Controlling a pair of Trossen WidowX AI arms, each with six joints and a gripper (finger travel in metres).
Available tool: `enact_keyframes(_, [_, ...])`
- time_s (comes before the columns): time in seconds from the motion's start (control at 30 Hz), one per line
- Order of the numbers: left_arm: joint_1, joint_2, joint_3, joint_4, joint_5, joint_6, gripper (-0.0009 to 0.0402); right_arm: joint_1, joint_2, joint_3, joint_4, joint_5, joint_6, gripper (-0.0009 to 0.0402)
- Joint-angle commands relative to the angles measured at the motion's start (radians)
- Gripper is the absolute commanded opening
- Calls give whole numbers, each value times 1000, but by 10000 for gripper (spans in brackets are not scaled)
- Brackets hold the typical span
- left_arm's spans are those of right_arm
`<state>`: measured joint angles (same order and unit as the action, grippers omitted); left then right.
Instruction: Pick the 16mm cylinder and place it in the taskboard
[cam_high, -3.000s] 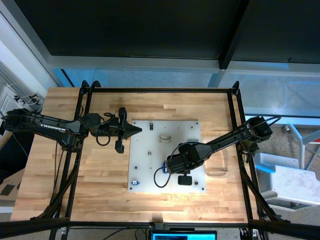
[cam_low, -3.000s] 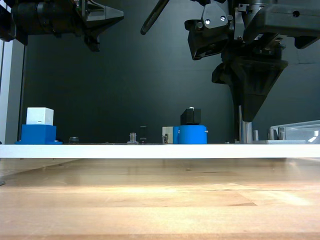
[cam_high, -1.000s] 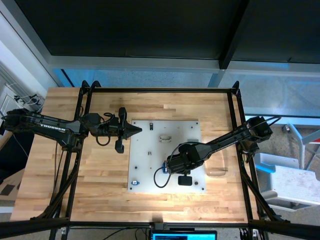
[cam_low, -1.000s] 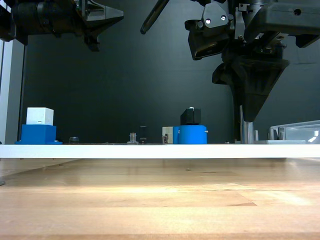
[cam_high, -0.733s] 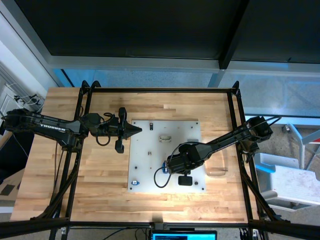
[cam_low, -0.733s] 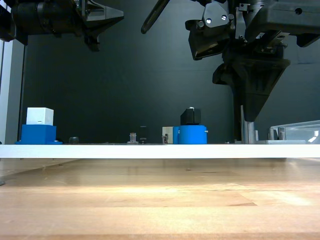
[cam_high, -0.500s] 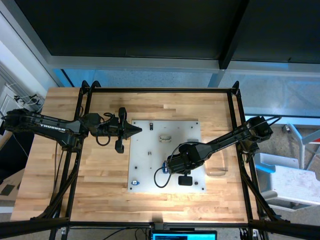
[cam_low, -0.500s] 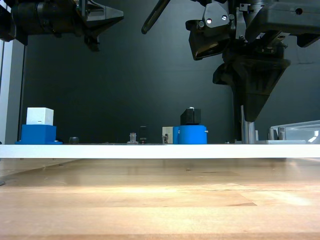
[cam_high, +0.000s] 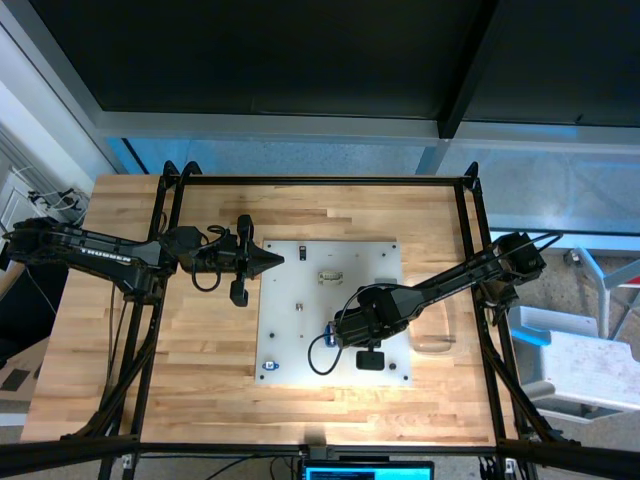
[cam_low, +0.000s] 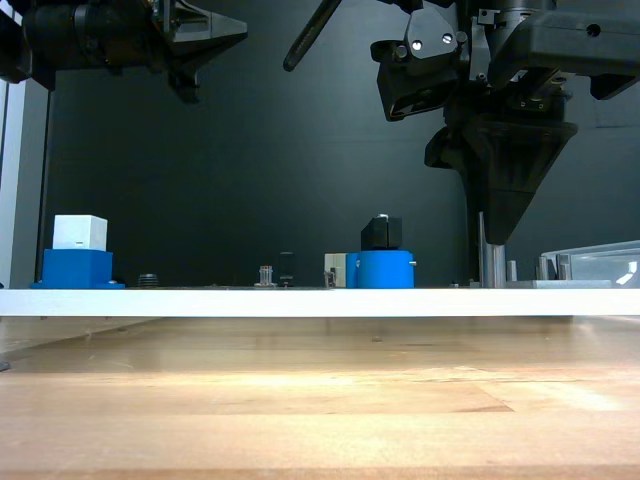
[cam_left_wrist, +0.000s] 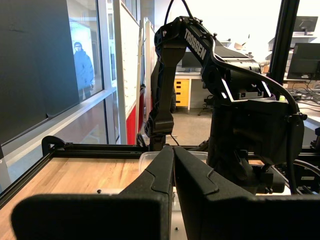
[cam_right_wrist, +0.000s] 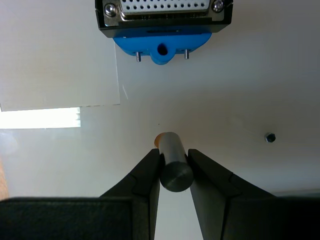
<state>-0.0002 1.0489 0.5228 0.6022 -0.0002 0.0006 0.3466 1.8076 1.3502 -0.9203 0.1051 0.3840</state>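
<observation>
Right gripper (cam_right_wrist: 173, 152) has only jittered sideways, still pinching the 16mm cylinder (cam_right_wrist: 175, 165) upright, tip at the taskboard (cam_right_wrist: 260, 75) near 5 o'clock of centre, looks unseated; left gripper (cam_high: 275, 259) pressed together, parked at its 10 o'clock.

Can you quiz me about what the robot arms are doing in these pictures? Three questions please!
1. True or false: the left gripper, up high at the table's left, holds the 16mm cylinder.
2. How does the cylinder sit in the right gripper? A upright, B lying flat, C tipped far over.
3. Fill in: the mount under the pin connector is coloured ____.

Key
1. False. The right gripper, low over the taskboard, is shut on it; the left gripper is shut on nothing.
2. A
3. blue
</observation>
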Motion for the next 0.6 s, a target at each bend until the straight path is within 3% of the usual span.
enact_keyframes(0.03, [0,0,0,0,0,0,0,0,2,0,3,-5,0,28])
enact_keyframes(0.17, [0,0,0,0,0,0,0,0,2,0,5,-21,-1,28])
enact_keyframes(0.6, [0,0,0,0,0,0,0,0,2,0,6,-19,-5,28])
